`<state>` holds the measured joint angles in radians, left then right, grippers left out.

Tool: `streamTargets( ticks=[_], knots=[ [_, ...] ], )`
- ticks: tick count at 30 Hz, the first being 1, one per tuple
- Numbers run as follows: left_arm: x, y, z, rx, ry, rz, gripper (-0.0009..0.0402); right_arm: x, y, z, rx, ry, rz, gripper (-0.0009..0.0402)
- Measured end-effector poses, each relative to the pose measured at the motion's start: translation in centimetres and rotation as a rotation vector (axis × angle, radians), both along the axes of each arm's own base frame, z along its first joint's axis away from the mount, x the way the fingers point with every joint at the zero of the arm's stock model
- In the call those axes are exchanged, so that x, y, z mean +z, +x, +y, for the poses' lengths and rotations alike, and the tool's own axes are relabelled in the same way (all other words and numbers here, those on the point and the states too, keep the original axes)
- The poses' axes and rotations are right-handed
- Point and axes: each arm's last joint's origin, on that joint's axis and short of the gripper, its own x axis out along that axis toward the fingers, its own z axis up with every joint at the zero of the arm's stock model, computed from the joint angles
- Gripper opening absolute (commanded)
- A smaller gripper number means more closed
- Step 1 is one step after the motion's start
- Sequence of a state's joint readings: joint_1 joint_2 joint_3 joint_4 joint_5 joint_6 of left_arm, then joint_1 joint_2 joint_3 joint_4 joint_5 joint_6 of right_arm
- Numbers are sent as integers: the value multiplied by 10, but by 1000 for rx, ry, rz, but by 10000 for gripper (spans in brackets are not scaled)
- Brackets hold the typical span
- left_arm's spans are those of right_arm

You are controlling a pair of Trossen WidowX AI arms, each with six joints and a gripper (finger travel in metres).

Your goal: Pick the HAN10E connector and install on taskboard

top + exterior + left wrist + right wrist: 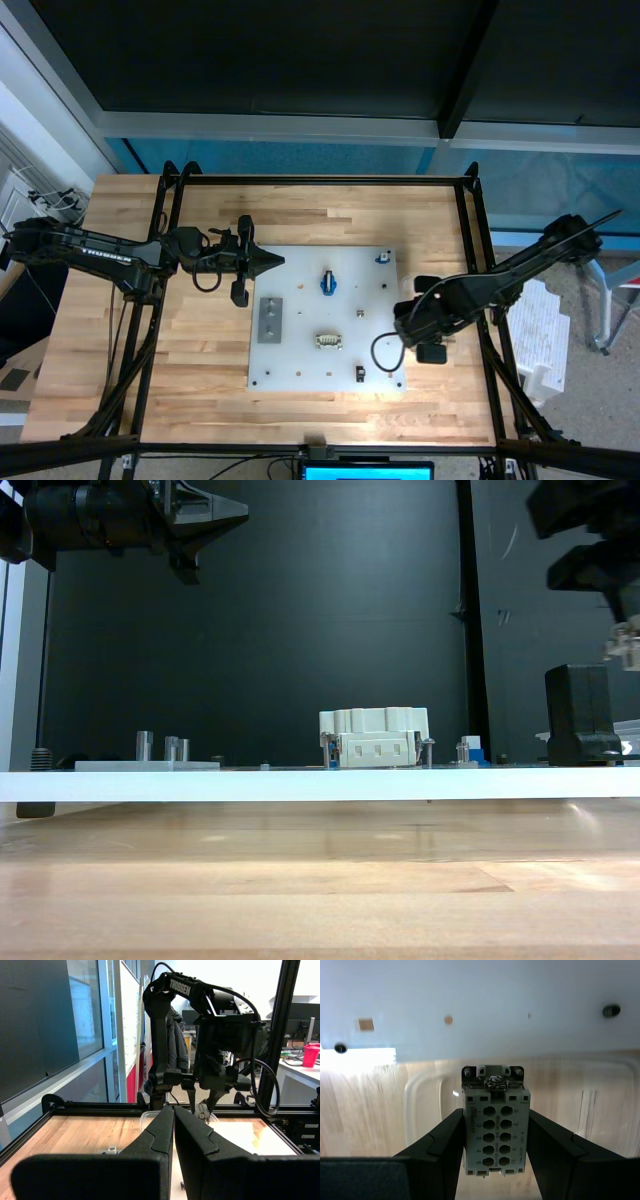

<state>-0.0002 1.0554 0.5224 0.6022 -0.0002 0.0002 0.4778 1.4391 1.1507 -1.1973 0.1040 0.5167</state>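
Transport step, we judge: right hand (495, 1152) pinches the HAN10E connector (495, 1115) over a clear tray (406, 1105), beside the taskboard (300, 370). Next we need alignment above the beige fitting (325, 341), presumably its seat. Left hand (270, 262), pressed together, hovers farther back.

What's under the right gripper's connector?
Clear tray on the table; the HAN10E connector, held by the right gripper beside the taskboard's right edge, hides part of it. Left gripper, shut, hovers at the left edge.
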Motion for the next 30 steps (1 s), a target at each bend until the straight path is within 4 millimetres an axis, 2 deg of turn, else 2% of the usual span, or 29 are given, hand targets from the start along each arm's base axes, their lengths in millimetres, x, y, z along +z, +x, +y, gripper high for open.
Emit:
streamTargets(
  ticks=[6, 15, 30],
  knots=[
    [0, 0, 0, 0, 0, 0, 1, 2, 32, 6, 6, -4, 3, 35],
    [0, 0, 0, 0, 0, 0, 1, 6, 79, 4, -6, -3, -15, 35],
    [0, 0, 0, 0, 0, 0, 1, -1, 138, 13, 22, 23, -23, 35]
  ],
)
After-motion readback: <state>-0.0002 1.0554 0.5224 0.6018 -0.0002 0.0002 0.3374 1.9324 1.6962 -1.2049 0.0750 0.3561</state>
